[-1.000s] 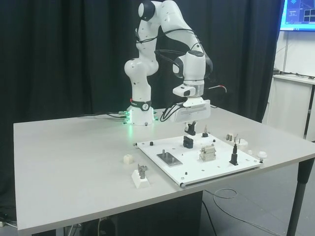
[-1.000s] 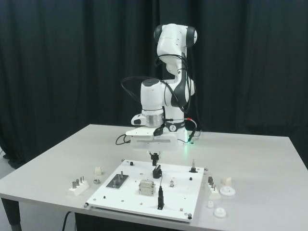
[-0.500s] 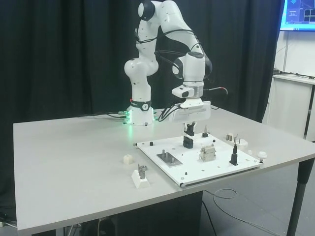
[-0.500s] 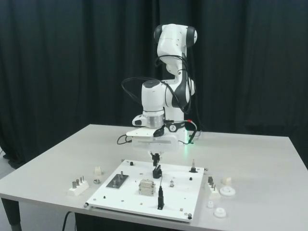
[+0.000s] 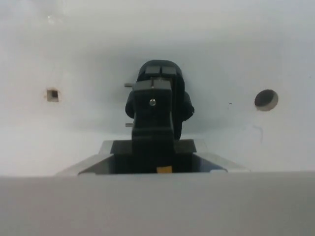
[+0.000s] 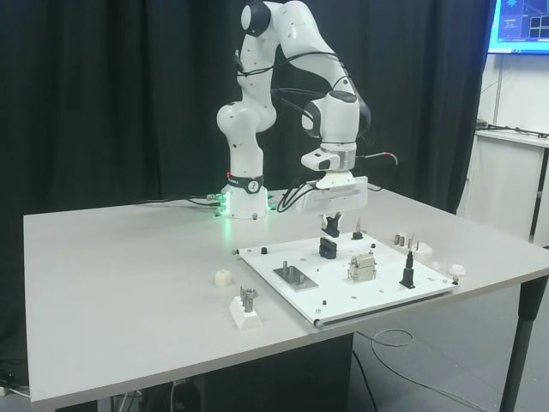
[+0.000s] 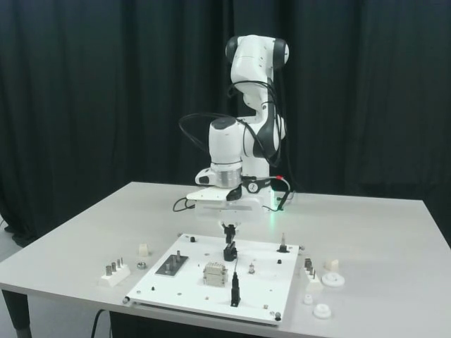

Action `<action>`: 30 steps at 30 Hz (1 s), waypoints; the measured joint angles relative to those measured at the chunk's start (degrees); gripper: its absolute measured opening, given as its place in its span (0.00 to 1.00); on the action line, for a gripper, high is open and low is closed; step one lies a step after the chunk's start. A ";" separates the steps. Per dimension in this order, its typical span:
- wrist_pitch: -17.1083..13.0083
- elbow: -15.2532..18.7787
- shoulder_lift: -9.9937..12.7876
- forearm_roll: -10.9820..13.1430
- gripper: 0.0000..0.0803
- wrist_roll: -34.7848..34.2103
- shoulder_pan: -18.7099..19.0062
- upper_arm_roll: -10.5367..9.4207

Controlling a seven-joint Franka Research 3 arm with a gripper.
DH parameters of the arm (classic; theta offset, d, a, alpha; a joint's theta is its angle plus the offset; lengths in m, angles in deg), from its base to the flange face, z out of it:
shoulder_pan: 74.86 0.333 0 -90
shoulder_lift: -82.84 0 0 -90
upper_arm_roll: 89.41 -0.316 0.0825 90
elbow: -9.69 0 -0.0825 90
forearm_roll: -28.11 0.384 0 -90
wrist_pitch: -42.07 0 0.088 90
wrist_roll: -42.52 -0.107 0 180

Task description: Insert D-SUB.

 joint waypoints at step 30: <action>-1.65 0.34 0.30 -1.20 0.19 -0.05 0.00 -0.70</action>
